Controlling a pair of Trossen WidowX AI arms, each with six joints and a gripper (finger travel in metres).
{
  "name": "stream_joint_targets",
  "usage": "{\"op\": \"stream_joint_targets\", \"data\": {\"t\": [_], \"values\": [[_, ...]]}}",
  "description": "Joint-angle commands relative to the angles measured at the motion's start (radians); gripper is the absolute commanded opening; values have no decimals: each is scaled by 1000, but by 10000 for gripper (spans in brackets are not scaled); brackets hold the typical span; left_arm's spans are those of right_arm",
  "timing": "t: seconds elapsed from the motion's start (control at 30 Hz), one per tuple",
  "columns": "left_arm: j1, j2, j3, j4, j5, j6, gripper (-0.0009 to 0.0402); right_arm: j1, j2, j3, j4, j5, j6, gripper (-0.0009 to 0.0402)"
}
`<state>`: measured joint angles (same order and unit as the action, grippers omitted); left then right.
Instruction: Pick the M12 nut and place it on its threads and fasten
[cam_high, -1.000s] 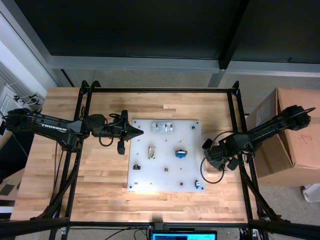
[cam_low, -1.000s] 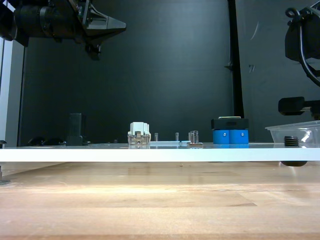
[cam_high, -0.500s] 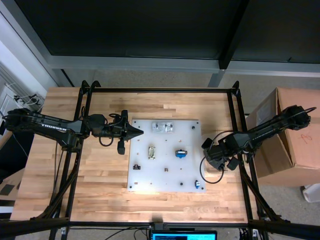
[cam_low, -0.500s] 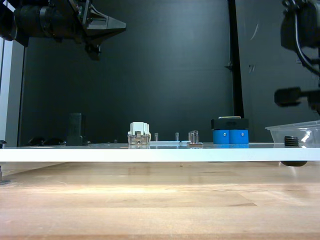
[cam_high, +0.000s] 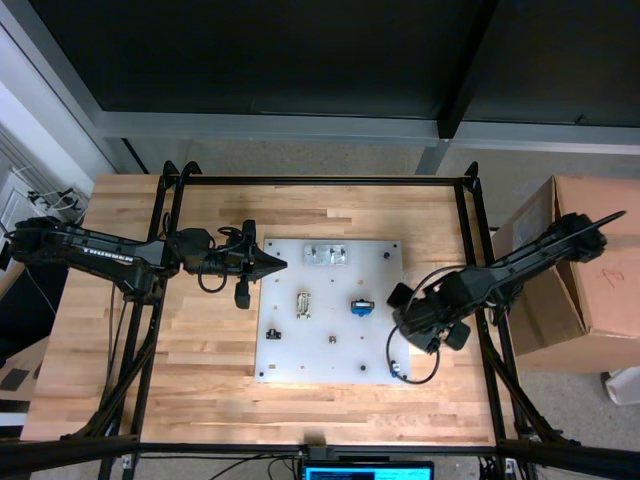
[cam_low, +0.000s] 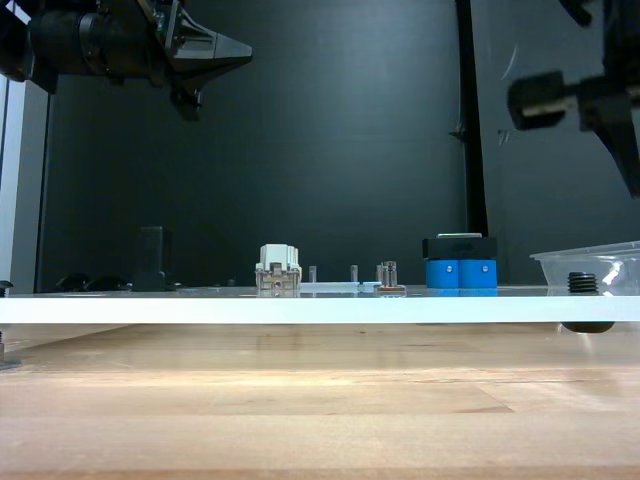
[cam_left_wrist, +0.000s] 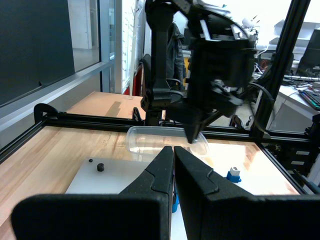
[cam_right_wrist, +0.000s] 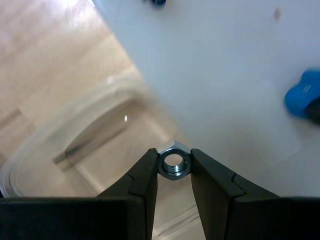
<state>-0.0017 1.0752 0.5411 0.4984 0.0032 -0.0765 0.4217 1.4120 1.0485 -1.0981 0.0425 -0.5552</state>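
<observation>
The right gripper, pinching the M12 nut, has moved off the clear tray toward the bare stud; placing comes next. The left gripper, closed, hovers by the board.

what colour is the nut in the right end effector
Silver; the nut shows best in the right wrist view.

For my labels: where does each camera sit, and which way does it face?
High: above near edge, looking down at white board; both arms, left gripper by its left edge.
Low: table height, level along board; bare stud, left gripper aloft.
Left wrist: along shut fingers toward clear tray.
Right wrist: down past right gripper holding M12 nut.
Both wrists share the tray.
</observation>
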Motion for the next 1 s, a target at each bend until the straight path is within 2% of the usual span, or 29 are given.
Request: {"op": "stream_joint_targets", "data": {"t": [0.03, 0.5, 0.73, 1.0], "values": [[0, 0, 0, 1, 0, 0, 0, 8, 90, 96, -11, -1, 1, 12], [0, 0, 0, 1, 0, 0, 0, 55, 422, 426, -8, -9, 0, 12], [0, 0, 0, 0, 0, 0, 0, 62, 515, 532, -10, -9, 0, 12], [0, 0, 0, 0, 0, 0, 0, 68, 578, 561, 12, -12, -2, 12]]}}
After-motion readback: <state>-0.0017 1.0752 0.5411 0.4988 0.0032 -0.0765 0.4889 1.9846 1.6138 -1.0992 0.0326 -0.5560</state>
